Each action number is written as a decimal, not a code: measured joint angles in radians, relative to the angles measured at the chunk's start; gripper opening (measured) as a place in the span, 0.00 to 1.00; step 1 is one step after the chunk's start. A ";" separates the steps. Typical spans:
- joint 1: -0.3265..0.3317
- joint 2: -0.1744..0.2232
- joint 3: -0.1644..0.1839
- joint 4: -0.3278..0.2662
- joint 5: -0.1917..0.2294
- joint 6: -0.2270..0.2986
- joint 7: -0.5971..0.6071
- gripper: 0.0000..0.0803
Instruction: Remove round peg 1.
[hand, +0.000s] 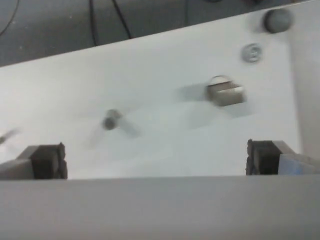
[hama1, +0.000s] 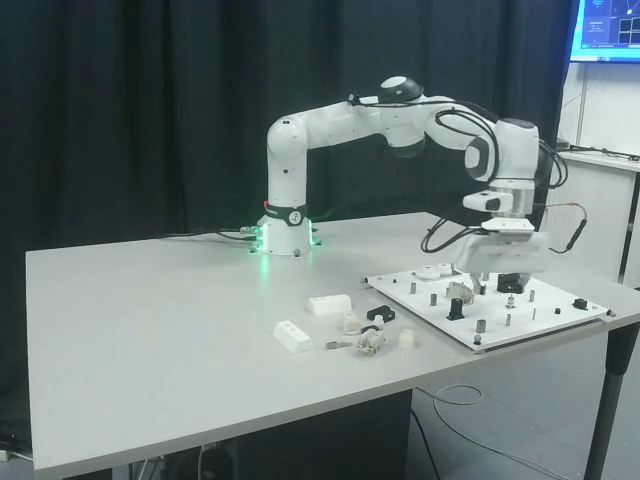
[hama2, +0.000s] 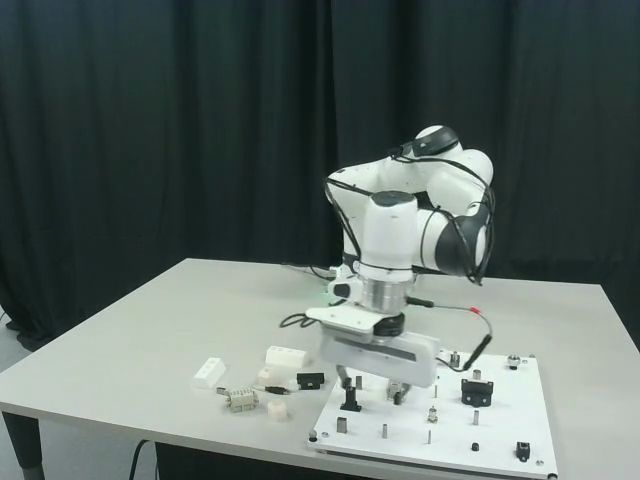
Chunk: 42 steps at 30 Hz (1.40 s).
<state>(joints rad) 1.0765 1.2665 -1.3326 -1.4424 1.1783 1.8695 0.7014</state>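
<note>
Round peg 1 (hand: 111, 120), a small grey pin, stands upright in the white board (hand: 150, 100), below and between the widely spread fingers of the empty hand (hand: 155, 159). Farther off on the board sit a rectangular block (hand: 226, 92), a washer-like ring (hand: 252, 52) and a grey knob (hand: 277, 20). The board lies on the grey tabletop (hama1: 150, 310).

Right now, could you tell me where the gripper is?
The gripper hangs open over the white board, above the small black block near the board's edge facing the loose white parts.

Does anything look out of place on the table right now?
Several small white parts lie loose on the grey table beside the white board, not mounted on it. Nothing looks spilled or broken.
</note>
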 joint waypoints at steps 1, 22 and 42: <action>-0.001 0.000 0.004 0.008 -0.001 -0.003 0.010 1.00; -0.009 0.001 0.113 0.159 -0.059 -0.016 0.210 1.00; -0.043 0.001 0.188 0.214 -0.142 0.036 0.229 1.00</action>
<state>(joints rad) 1.0334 1.2679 -1.1443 -1.2286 1.0367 1.9050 0.9306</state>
